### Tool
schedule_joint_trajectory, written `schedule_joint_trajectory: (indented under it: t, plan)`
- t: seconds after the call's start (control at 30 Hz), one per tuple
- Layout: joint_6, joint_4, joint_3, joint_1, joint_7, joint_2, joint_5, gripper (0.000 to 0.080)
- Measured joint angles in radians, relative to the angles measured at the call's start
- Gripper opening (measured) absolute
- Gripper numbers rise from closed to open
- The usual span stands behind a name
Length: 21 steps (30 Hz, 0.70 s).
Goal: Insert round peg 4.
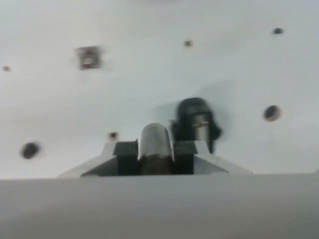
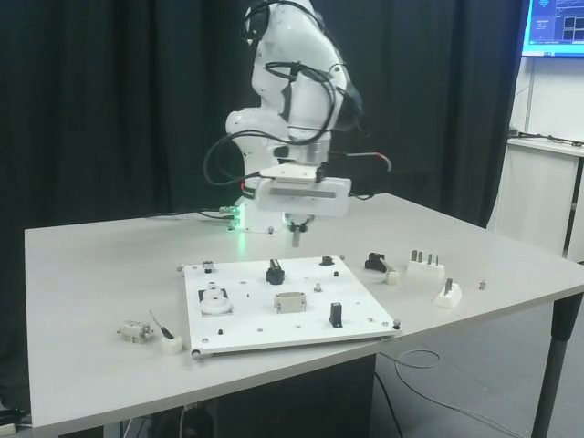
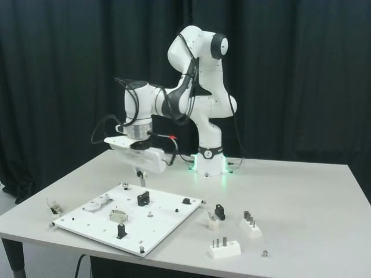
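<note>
The jaws are clamped on the peg [image 1: 155,145], a short grey metal cylinder that sticks out below the gripper [image 1: 155,158] and points straight down. From the first room camera the peg [image 2: 297,238] hangs in the air above the far edge of the white board [image 2: 237,328], not touching it. The gripper [image 2: 297,224] sits under a broad white wrist block, and the arm [image 2: 292,82] bends up and back from there to its base [image 3: 210,162] at the far side of the table [image 2: 100,274], where a green light glows.

Looking down past the fingertips, a black fitting [image 1: 195,119] stands on the board just beyond the peg, and several small dark holes [image 1: 271,113] dot the white surface around it.

On the board, seen from the first room camera, there is a white disc [image 2: 215,299] on the left, a grey square socket [image 2: 289,301] in the middle, and a black block [image 2: 336,314] near the front edge.

Right of the board, on the bare table, a white holder [image 2: 425,265] carries upright pegs, with a smaller holder [image 2: 448,294] nearer the front. To the left of the board lies a small connector [image 2: 133,330].
</note>
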Motion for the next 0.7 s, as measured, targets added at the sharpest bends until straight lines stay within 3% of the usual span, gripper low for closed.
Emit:
schedule_joint_trajectory:
  t: [0.43, 0.7]
  plan:
    - [0.09, -0.078, -0.082, -0.035, -0.24, -0.011, 0.001, 0.0145]
    - [0.177, -0.137, -0.113, -0.051, -0.34, -0.012, 0.007, 0.0145]
